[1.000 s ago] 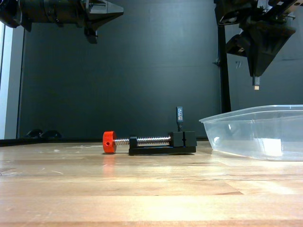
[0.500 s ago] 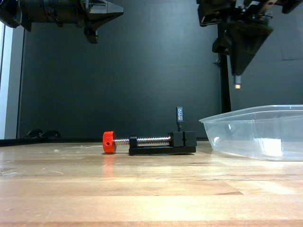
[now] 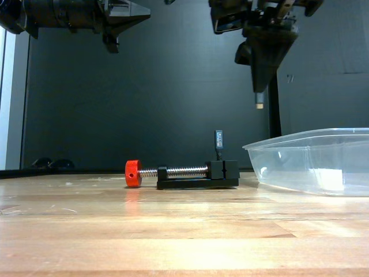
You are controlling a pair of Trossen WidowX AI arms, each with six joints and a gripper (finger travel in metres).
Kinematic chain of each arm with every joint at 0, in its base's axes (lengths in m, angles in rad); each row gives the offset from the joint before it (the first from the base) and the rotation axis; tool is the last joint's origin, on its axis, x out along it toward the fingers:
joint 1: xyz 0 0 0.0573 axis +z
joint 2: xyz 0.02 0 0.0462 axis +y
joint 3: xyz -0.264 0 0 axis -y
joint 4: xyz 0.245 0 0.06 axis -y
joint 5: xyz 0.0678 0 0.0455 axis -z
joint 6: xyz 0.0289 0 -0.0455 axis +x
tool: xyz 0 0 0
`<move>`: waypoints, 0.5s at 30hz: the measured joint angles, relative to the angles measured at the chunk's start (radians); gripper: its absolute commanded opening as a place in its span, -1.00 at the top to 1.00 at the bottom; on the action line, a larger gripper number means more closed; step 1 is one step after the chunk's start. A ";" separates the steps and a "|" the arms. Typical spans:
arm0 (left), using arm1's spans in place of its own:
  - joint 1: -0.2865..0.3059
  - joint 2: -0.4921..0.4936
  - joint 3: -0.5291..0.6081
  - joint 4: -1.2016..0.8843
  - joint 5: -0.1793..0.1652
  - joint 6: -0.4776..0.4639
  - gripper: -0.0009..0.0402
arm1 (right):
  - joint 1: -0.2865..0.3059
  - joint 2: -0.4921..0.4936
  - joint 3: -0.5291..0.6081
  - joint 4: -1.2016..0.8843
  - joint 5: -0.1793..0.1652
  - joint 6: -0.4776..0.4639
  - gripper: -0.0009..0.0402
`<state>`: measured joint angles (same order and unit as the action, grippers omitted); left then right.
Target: Pick the usb-c connector and install on the hub
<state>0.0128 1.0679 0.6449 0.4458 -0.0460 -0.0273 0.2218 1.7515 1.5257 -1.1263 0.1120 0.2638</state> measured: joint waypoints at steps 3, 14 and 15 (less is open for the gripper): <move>0.000 0.000 0.000 0.000 0.000 0.000 0.96 | -0.005 0.026 0.026 -0.001 0.000 -0.028 0.96; 0.000 0.000 0.000 0.000 0.000 0.000 0.96 | -0.023 0.129 0.147 -0.018 0.000 -0.051 0.96; 0.000 0.000 0.000 0.000 0.000 0.000 0.96 | -0.024 0.136 0.153 -0.020 0.000 -0.054 0.96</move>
